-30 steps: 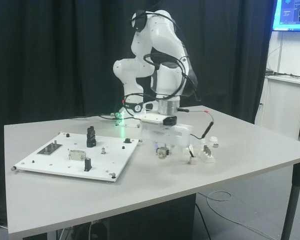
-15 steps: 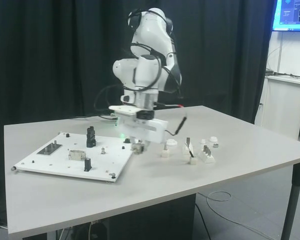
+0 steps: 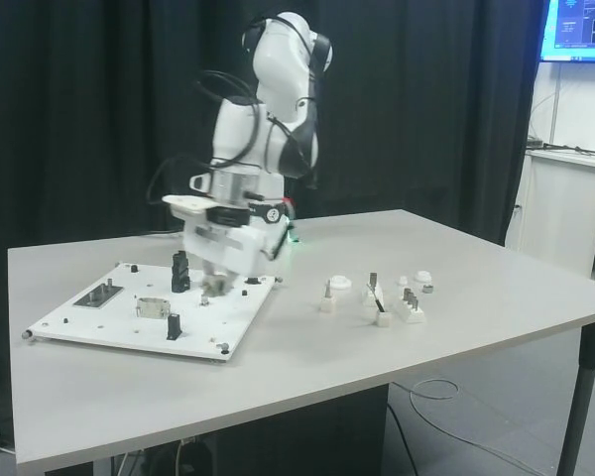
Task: Insert waterproof.
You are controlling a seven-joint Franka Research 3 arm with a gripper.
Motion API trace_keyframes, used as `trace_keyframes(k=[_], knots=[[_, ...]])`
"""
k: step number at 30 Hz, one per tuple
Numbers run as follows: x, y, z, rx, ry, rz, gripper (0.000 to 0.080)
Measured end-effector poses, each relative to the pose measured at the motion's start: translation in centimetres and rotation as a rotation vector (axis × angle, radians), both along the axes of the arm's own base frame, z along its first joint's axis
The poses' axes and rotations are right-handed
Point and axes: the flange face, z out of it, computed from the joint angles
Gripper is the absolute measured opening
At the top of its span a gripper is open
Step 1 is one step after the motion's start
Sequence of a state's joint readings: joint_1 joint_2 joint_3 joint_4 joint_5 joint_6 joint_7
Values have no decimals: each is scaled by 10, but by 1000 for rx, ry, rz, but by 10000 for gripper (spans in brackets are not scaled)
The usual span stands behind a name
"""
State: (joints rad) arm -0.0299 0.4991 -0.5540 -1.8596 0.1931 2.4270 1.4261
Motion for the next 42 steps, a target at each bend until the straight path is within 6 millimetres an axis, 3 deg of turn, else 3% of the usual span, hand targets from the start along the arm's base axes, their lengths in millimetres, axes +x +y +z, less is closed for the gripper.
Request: trace_keyframes(k=[10, 22, 32, 42], knots=[[-41, -60, 16, -19, 16, -153, 313], [-81, -111, 27, -13, 8, -361, 313], [-103, -132, 26, 42, -38, -547, 313], [-109, -135, 21, 90, -60, -721, 313]])
